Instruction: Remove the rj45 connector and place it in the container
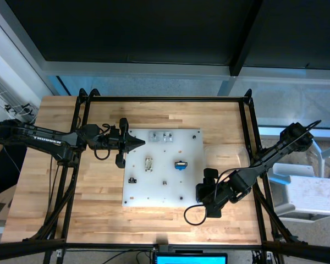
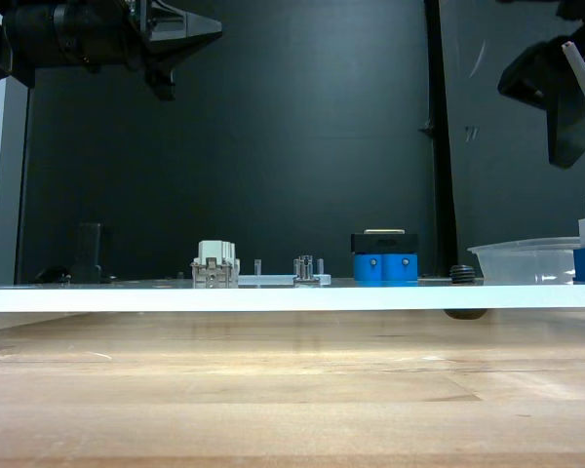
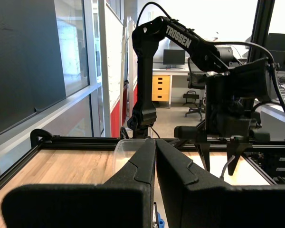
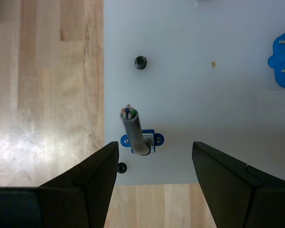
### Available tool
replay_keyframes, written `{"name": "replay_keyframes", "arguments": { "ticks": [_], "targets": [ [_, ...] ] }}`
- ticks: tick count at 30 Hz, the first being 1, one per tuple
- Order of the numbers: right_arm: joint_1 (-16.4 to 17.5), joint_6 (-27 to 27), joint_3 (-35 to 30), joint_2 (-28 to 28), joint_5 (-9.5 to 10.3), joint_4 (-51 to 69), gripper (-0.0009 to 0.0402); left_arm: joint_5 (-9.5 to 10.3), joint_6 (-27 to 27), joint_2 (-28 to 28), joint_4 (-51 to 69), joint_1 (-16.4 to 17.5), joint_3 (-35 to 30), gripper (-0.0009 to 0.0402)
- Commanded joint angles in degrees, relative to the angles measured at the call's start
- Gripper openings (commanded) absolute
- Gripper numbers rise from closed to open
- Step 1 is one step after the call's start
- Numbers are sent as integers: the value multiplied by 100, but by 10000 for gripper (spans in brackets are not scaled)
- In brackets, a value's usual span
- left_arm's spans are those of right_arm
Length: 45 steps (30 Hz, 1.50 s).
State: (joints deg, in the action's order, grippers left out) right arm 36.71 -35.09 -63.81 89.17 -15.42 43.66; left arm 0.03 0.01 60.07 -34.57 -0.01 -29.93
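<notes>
The left arm (image 1: 38,137) and right arm (image 1: 275,151) are matte black, slim-linked, with white TROSSEN lettering (image 3: 178,35) and looping black cables (image 1: 193,215). The left gripper (image 1: 138,142), at the white board's (image 1: 154,192) left edge, has wedge-shaped fingers (image 3: 137,164) pressed together. The right gripper (image 1: 208,190), over its near right corner, has broad tapering fingers (image 4: 92,178) spread apart.

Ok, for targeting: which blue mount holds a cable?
The small mount below the open right gripper; the bigger has none. Shut left gripper hovers over board's left edge.

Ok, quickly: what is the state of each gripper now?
Left gripper: shut, empty, raised over the left edge of the board.
Right gripper: open, empty, above the rj45 connector.
</notes>
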Motion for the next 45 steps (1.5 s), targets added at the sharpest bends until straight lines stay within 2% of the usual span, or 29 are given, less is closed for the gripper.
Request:
{"name": "replay_keyframes", "arguments": {
  "ticks": [1,7,39,45],
  "targets": [
    [0,13,44,72,7,-138,222,0,0,2,0,2,-2,0],
    [-24,15,275,105,26,-396,224,0,0,2,0,2,-2,0],
    [-72,-2,662,105,-2,-894,223,0,0,2,0,2,-2,0],
    [-72,22,658,94,0,-946,190,2,0,2,0,0,-2,0]
  ]
}}
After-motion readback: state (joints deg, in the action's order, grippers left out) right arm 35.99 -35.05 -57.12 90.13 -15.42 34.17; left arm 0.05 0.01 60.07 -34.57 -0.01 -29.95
